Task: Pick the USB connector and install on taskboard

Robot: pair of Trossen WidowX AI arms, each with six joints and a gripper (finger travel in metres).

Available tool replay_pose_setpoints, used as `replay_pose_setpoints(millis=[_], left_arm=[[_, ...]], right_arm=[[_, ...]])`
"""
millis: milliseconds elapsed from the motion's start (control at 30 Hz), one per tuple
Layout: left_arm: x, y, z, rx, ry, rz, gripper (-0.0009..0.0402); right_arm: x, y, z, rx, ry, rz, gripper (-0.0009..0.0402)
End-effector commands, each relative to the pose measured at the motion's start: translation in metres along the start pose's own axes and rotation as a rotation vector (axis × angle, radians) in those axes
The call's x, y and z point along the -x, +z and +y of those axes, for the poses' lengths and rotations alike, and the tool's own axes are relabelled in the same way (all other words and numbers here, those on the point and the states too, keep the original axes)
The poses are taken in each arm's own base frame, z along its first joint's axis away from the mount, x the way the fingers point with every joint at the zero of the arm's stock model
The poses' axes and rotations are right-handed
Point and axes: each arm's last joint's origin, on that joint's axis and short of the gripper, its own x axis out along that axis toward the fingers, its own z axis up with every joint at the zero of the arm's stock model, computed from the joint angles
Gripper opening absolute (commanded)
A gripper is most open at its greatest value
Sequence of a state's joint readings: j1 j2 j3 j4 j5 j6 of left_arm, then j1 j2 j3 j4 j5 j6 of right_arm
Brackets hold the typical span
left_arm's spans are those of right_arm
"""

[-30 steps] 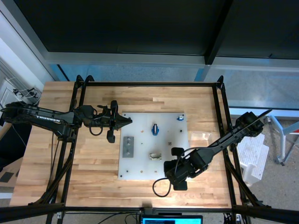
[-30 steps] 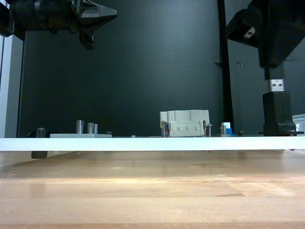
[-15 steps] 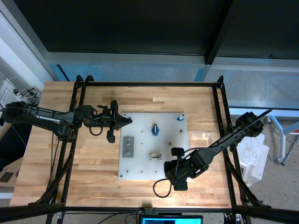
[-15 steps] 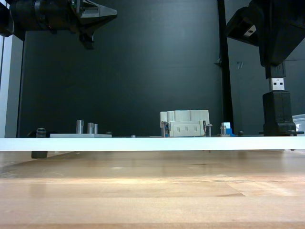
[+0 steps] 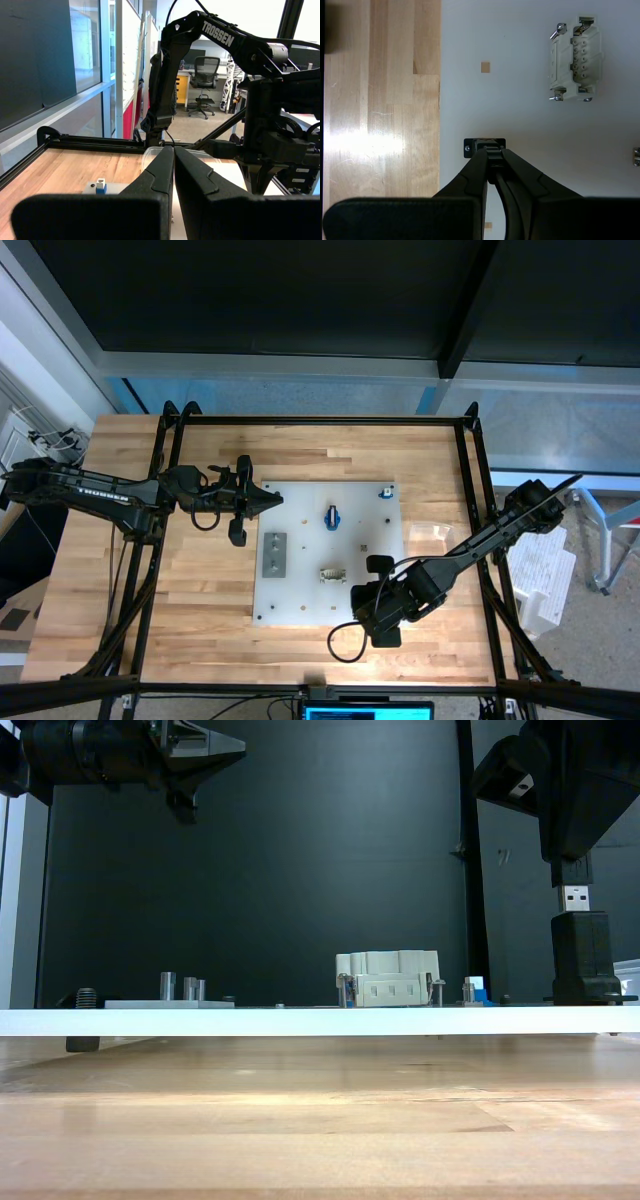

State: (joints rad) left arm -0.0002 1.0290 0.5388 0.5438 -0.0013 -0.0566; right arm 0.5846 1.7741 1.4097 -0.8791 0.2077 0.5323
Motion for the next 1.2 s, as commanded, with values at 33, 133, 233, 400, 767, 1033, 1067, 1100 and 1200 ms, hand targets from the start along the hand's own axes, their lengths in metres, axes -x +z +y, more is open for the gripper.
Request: replay_pose_setpoints(millis=[33,133,233,400,767,1033,1067,1100,1200], left_arm=[[0.000,0.000,0.000,0.000,0.000,0.000,0.0000],[0.000,0.000,0.000,0.000,0.000,0.000,0.0000],[0.000,0.000,0.000,0.000,0.000,-0.001,0.0000],[0.000,0.000,0.000,0.000,0.000,-0.001,0.0000],[0.000,0.000,0.000,0.000,0.000,0.000,0.0000],[0.000,0.000,0.000,0.000,0.000,0.000,0.0000],[0.000,0.000,0.000,0.000,0.000,0.000,0.0000],[0.000,0.000,0.000,0.000,0.000,0.000,0.0000],[0.000,0.000,0.000,0.000,0.000,0.000,0.0000]], right_arm=[[0.000,0.000,0.000,0.000,0.001,0.001,0.0000],[-0.001,0.000,0.000,0.002,0.001,0.003,0.0000],[-0.001,-0.001,0.000,0.003,0.000,0.005,0.0000],[-0.002,-0.002,0.000,0.004,-0.002,0.009,0.0000],[-0.012,-0.007,-0.001,0.010,-0.002,0.007,0.0000],[-0.026,-0.014,-0.001,0.014,-0.014,0.025,0.0000],[-0.026,-0.014,-0.001,0.013,-0.013,0.024,0.0000],[-0.025,-0.014,-0.001,0.012,-0.013,0.023,0.0000],[-0.023,-0.012,0.000,0.010,-0.010,0.019,0.0000]])
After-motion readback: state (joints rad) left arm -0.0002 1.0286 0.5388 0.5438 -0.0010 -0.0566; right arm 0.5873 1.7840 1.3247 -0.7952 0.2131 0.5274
